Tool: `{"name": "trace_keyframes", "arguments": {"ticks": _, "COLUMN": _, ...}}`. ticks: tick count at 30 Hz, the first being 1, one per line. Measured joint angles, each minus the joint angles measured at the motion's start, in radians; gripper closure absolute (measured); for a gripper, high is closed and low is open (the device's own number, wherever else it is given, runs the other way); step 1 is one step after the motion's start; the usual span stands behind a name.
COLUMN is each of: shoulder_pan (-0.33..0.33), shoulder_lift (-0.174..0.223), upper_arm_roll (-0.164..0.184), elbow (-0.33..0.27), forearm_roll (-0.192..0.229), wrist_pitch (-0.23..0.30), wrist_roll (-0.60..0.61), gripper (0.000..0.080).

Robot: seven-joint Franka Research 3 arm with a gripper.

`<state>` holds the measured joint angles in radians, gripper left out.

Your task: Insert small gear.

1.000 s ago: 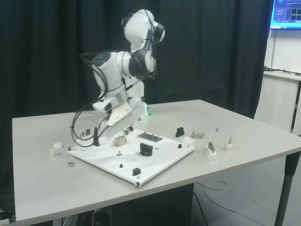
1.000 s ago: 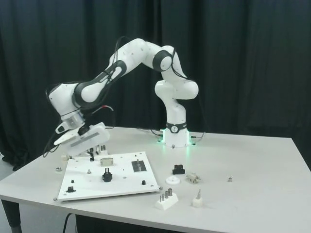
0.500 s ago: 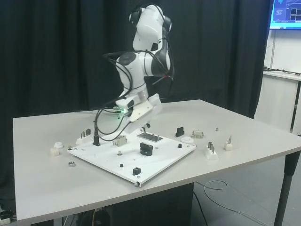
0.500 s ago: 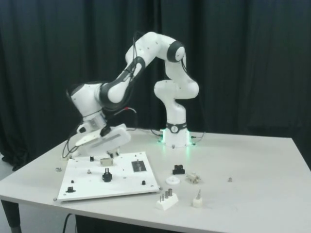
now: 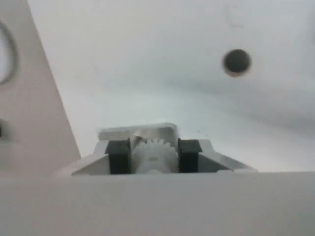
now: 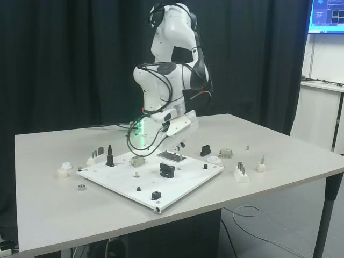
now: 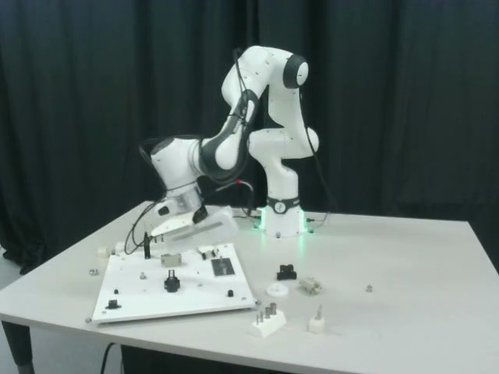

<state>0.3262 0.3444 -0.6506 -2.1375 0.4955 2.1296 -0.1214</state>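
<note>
In the wrist view a small white gear (image 5: 154, 153) with fine teeth sits between two black fingertips (image 5: 118, 156), and my gripper (image 5: 154, 157) is shut on it. Below it lies the white assembly board (image 5: 162, 83) with a round black hole (image 5: 236, 62). In the first room view my gripper (image 6: 179, 144) hangs just above the board's (image 6: 185, 181) back part, close to a grey plate (image 6: 172, 156). The second room view shows my gripper (image 7: 209, 252) low over the board (image 7: 195, 300). The gear itself is too small to make out in the room views.
On the board stand a black peg (image 6: 109, 156), a black block (image 6: 166, 171) and a small black part (image 6: 156, 195). Beside the board lie a black part (image 6: 205, 150), a white disc (image 6: 214, 159), a pin holder (image 6: 241, 172) and a white piece (image 6: 64, 168).
The arm has swung from the board's left end, near the black peg, across to the back middle of the board, staying low over it.
</note>
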Motion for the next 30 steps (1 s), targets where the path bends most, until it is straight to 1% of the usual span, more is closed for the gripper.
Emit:
{"name": "trace_keyframes", "arguments": {"ticks": 7, "shoulder_pan": 0.060, "shoulder_lift": -0.025, "upper_arm_roll": 0.000, "elbow": -0.078, "forearm_roll": -0.016, "wrist_pitch": 0.123, "wrist_roll": 0.041, "gripper": 0.0603}}
{"name": "trace_keyframes", "arguments": {"ticks": 12, "shoulder_pan": 0.082, "shoulder_lift": -0.030, "upper_arm_roll": 0.000, "elbow": -0.112, "forearm_roll": -0.038, "wrist_pitch": 0.190, "wrist_roll": 0.075, "gripper": 0.0603}}
{"name": "trace_keyframes", "arguments": {"ticks": 18, "shoulder_pan": 0.091, "shoulder_lift": -0.036, "upper_arm_roll": 0.000, "elbow": -0.139, "forearm_roll": -0.048, "wrist_pitch": 0.234, "wrist_roll": 0.091, "gripper": 0.0603}}
{"name": "trace_keyframes", "arguments": {"ticks": 22, "shoulder_pan": 0.091, "shoulder_lift": -0.046, "upper_arm_roll": 0.000, "elbow": -0.158, "forearm_roll": -0.049, "wrist_pitch": 0.250, "wrist_roll": 0.095, "gripper": 0.0603}}
{"name": "trace_keyframes", "arguments": {"ticks": 30, "shoulder_pan": 0.091, "shoulder_lift": -0.083, "upper_arm_roll": -0.001, "elbow": -0.210, "forearm_roll": -0.050, "wrist_pitch": 0.280, "wrist_roll": 0.096, "gripper": 0.0603}}
